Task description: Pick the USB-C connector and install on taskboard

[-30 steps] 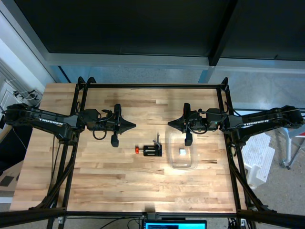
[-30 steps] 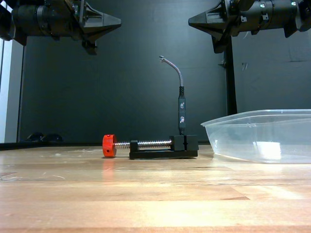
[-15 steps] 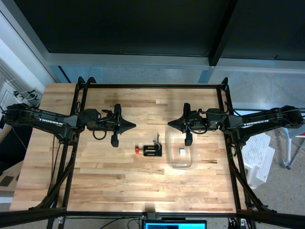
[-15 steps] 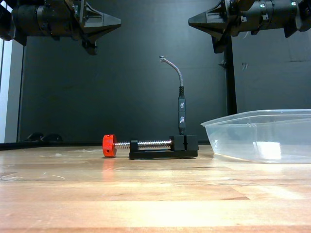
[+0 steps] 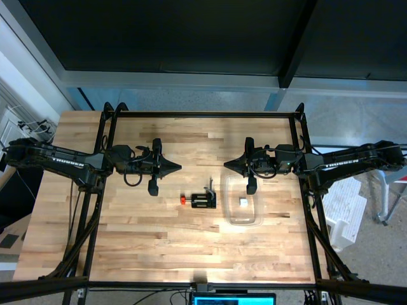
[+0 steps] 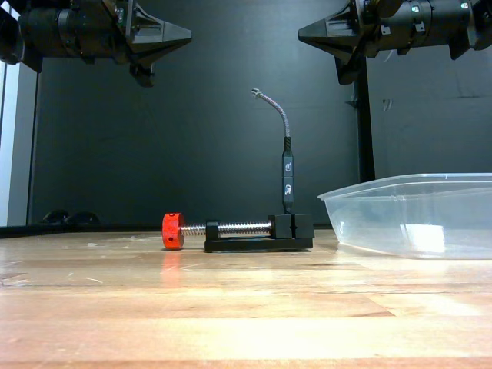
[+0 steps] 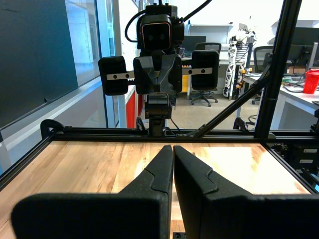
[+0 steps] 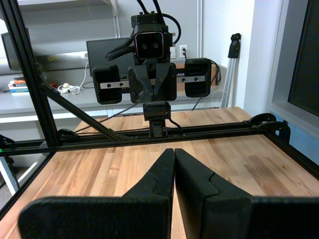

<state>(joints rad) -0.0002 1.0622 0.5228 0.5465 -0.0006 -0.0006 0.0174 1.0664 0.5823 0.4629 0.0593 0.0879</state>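
Left wrist view shows your left gripper with its fingers pressed together, nothing between them, pointing across bare wood at the opposite arm. The right wrist view shows the right gripper closed the same way and just as empty. From the high view, the left gripper and right gripper face each other tip to tip, well apart, with open tabletop between them. In the low view both hang high above the wood, leaving free air over everything on it.

The taskboard lies nearer you than that gap, its orange-red knob pointing left. The USB-C connector stands upright on the taskboard's end away from the knob, its braided cable curling over at the top. Pale marks on the connector's body are too small to read.

A clear plastic tray sits just right of the taskboard, not touching it, holding a small whitish square piece. Black frame rails border the table's far and side edges. White TROSSEN lettering runs along the left forearm.
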